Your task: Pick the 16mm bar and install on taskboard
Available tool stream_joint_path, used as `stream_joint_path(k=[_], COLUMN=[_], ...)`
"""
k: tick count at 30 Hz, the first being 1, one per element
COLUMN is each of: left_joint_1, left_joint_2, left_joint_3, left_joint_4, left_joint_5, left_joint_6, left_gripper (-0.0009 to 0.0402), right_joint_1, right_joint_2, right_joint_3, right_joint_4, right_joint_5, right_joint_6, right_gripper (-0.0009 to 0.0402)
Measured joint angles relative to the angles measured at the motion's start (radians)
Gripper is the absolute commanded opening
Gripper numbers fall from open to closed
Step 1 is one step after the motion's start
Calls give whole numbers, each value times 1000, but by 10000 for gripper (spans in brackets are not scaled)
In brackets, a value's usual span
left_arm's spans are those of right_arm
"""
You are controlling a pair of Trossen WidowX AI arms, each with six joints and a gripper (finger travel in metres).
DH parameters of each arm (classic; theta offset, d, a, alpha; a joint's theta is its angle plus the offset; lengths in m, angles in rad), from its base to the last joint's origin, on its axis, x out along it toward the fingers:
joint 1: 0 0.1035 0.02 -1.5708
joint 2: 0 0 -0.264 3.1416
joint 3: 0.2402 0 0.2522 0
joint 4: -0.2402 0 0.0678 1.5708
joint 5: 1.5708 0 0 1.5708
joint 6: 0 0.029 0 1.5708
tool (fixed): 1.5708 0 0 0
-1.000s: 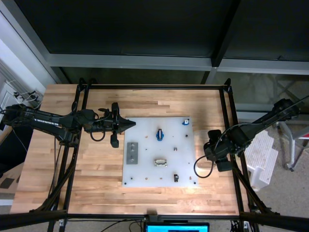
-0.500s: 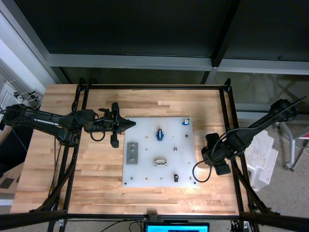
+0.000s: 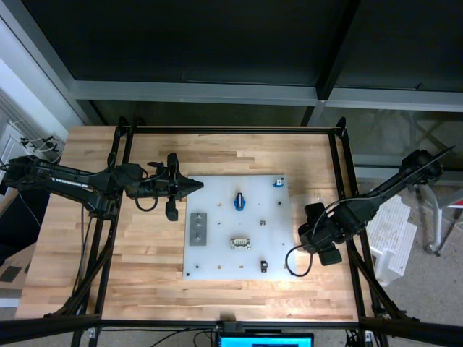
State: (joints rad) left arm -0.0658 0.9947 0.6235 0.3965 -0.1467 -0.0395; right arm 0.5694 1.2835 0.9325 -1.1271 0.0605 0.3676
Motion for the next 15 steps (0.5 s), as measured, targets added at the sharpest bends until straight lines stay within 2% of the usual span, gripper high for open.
stream_joint_path(k=[15], left_joint_1=[0], left_joint_2=[0], left_joint_3=[0], left_joint_4=[0], left_joint_5=[0], left_joint_6=[0], left_gripper=[1], right_joint_1=[0], right_joint_2=[51], right_joint_3=[-26], right_joint_4=[65], right_joint_5=[4], right_joint_6=[39], right_gripper=[229])
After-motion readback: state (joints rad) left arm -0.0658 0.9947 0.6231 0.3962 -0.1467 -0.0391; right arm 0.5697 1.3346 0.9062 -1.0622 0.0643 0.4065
